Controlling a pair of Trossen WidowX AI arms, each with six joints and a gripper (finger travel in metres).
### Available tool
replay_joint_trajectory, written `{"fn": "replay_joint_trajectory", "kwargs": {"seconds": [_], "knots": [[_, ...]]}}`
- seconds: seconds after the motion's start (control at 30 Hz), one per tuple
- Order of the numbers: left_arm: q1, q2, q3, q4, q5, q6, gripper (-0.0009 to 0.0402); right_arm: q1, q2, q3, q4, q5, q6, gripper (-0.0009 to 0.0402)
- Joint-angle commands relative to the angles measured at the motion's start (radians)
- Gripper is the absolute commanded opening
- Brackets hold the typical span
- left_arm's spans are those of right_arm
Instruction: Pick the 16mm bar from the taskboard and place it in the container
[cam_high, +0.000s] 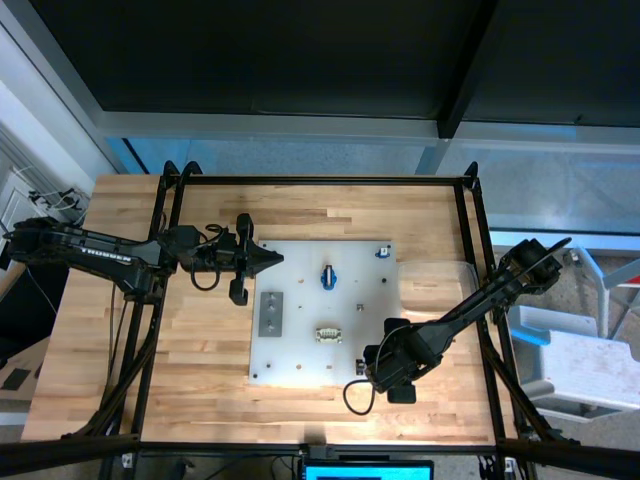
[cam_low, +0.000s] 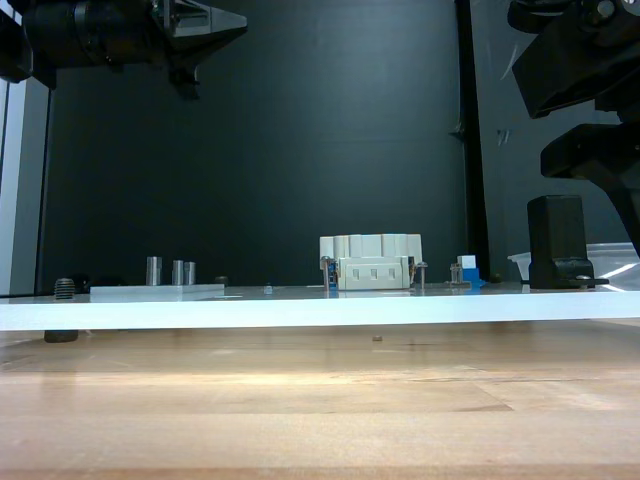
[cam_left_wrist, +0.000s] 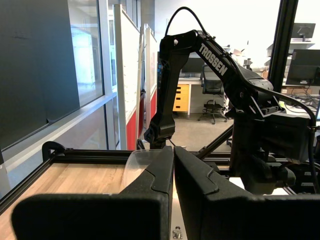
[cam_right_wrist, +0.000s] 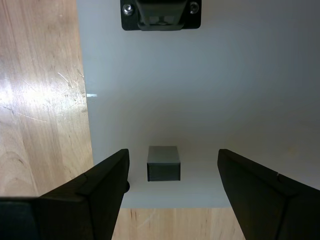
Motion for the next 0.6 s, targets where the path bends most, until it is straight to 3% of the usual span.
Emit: {"fn": "replay_joint_trajectory", "kwargs": {"seconds": [0.03,0.6], "knots": [[0.0,0.0,0.0,0.0,0.0,0.0,0.0,0.001,0.0,0.0,0.0,0.0,0.001,0.0227],[0.0,0.0,0.0,0.0,0.0,0.0,0.0,0.002,0.0,-0.001,0.0,0.0,0.001,0.0136]]}}
